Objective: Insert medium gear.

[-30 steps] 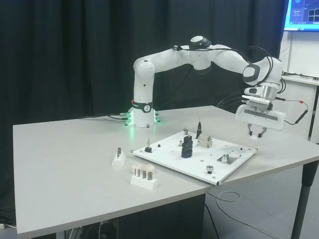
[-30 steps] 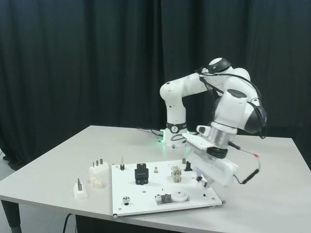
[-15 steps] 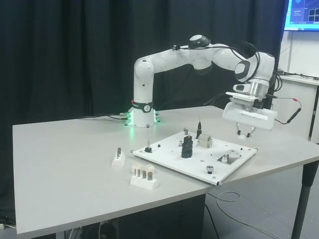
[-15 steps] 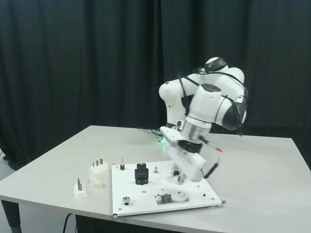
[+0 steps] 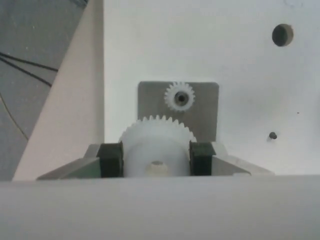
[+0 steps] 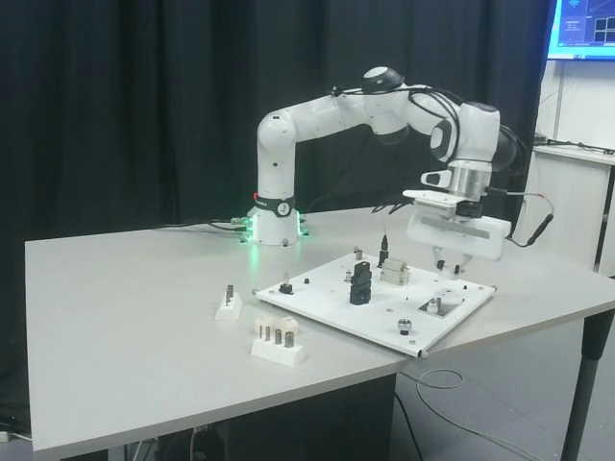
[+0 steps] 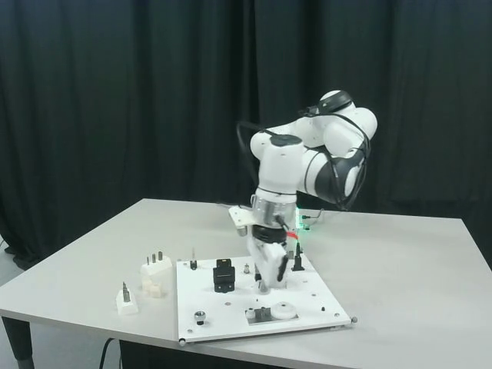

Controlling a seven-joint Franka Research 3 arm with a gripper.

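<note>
Only at the wrist, medium gear [image 5: 156, 146] between claw [image 5: 156, 159] fingers.

I can read no text, label or number anywhere; the wall screen's [image 6: 584, 29] writing is illegible.

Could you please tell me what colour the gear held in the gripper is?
White; the gear shows best in the wrist view.

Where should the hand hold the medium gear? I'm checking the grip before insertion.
Across its toothed rim, from above, one finger on each opposite side. The wrist view shows the hand gripping the medium gear this way: the gear lies flat between the black pads, its centre hole stays uncovered, and the gear plate with the small gear remains visible below.
</note>
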